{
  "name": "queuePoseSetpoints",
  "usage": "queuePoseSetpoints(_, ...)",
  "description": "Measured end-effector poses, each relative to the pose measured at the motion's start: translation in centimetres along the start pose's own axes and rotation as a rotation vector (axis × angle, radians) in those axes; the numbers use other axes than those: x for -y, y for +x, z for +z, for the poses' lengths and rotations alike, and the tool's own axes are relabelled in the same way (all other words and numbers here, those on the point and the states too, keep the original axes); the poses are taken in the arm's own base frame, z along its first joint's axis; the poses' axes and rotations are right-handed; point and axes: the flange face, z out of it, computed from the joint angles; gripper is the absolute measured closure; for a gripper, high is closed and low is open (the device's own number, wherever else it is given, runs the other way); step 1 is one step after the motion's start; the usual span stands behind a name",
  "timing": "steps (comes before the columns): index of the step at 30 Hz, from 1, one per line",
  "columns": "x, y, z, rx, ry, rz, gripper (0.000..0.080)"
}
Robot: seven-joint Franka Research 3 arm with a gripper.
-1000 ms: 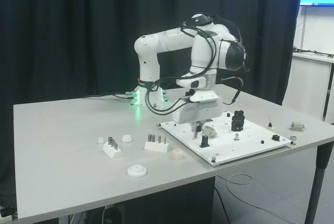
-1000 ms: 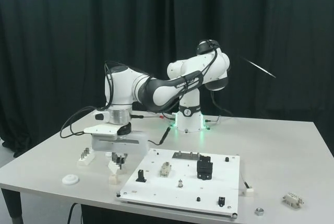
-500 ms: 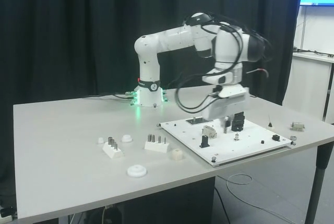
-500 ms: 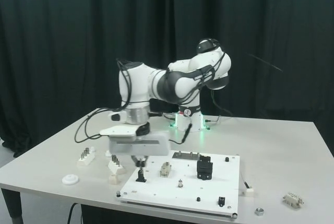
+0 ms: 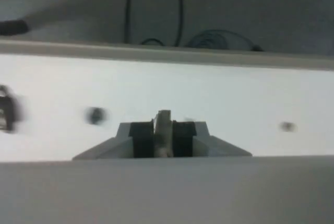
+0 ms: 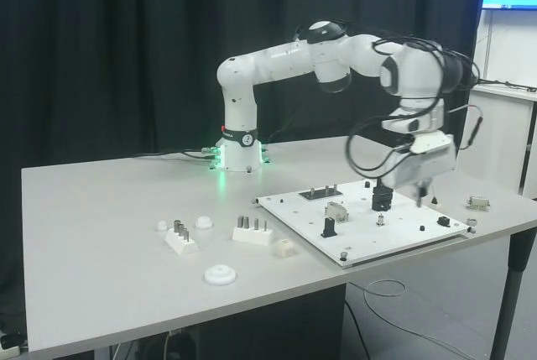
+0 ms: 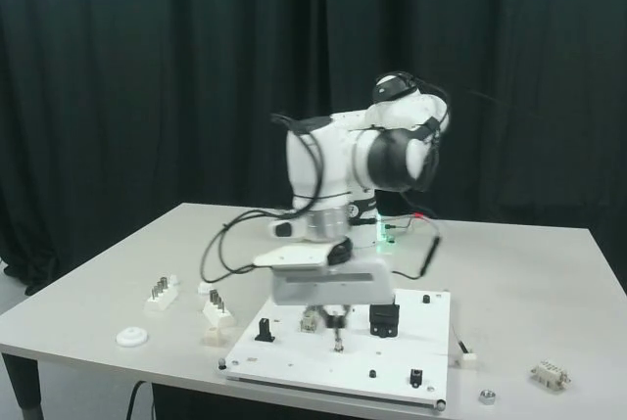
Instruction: Insert Ethernet.
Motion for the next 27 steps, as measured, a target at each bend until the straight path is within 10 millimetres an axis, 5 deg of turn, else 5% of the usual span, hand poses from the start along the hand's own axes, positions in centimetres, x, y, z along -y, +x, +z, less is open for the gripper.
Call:
queuePoseSetpoints(12,6.2,-6.4,1.8,0.000,-0.049,0.009,0.0731)
queuePoseSetpoints(27,8.8,-11.1,4.5,-0.042,-0.130,0.006,0.0731)
